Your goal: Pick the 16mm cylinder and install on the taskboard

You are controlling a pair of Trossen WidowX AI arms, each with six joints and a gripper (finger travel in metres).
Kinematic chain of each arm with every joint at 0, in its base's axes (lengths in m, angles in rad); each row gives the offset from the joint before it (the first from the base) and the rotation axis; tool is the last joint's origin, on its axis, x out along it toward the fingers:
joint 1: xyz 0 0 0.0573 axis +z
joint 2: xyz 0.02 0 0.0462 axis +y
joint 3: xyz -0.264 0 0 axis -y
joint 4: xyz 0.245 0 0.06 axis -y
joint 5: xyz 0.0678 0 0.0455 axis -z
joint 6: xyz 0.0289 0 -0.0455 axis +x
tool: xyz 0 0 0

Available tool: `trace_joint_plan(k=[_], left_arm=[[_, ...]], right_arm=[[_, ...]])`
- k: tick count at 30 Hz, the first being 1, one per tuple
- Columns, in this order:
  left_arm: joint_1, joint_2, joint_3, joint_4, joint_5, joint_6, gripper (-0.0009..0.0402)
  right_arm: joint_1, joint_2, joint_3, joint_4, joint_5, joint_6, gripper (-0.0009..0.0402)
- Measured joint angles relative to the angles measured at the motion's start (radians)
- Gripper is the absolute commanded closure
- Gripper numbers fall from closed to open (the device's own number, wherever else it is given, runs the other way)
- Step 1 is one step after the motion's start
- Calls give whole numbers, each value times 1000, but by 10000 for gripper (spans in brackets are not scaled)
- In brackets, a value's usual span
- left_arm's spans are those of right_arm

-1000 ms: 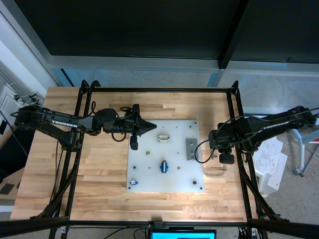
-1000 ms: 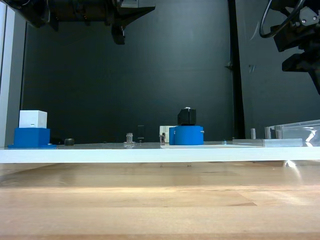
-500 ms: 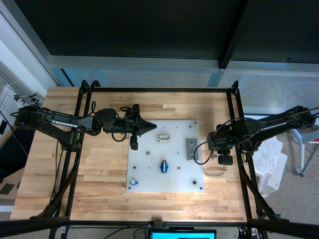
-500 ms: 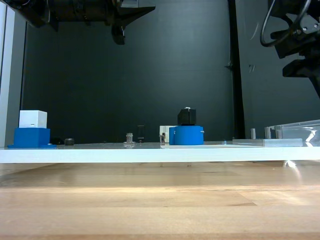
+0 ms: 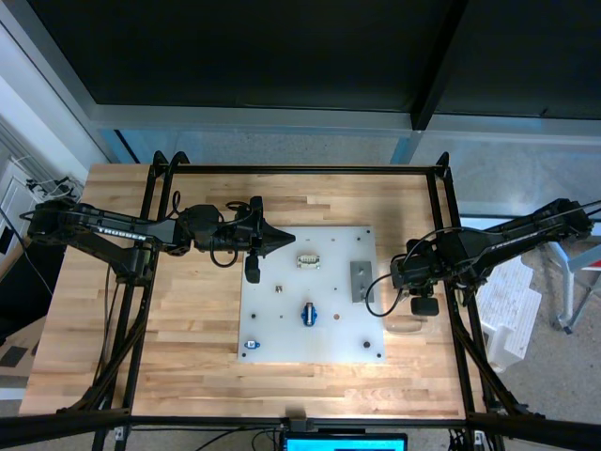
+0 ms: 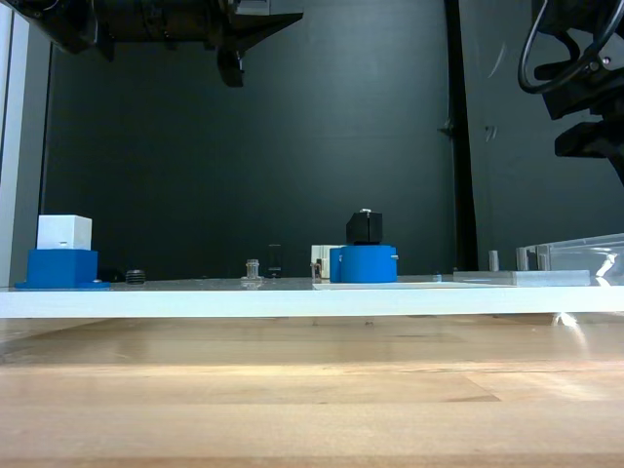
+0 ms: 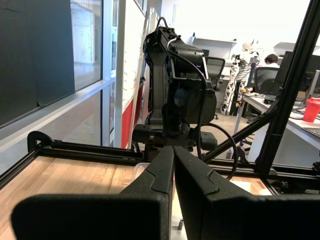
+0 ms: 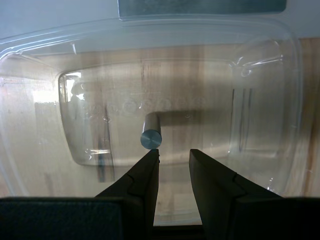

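The 16mm cylinder [image 8: 151, 137], a short silver peg, stands upright inside a clear plastic tray [image 8: 260, 100]. My right gripper [image 8: 173, 154] hovers over that tray, open, the peg just beyond its fingertips and nothing between them. In the high view this gripper [image 5: 423, 305] hangs off the right edge of the white taskboard [image 5: 282, 319] and hides the peg. My left gripper [image 5: 282, 239] is shut and empty, held high over the board's far-left corner, and its fingers [image 7: 165, 165] press together.
The board carries a blue fitting [image 5: 308, 315], a grey metal block [image 5: 360, 280], a beige connector [image 5: 308, 260] and a small blue-and-white part [image 5: 250, 346]. The clear tray [image 5: 406, 325] lies on the wooden table beside the board. A black frame [image 5: 441, 244] rings the table.
The right arm has shifted slightly toward the table's near edge above the tray. The left arm has not moved.
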Motion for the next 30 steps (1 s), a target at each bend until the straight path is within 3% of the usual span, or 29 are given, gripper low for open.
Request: trace_joint_plan(k=[30], left_arm=[[0, 0, 0, 0, 0, 0, 393]], right_arm=[[21, 0, -92, 93, 0, 8, 310]])
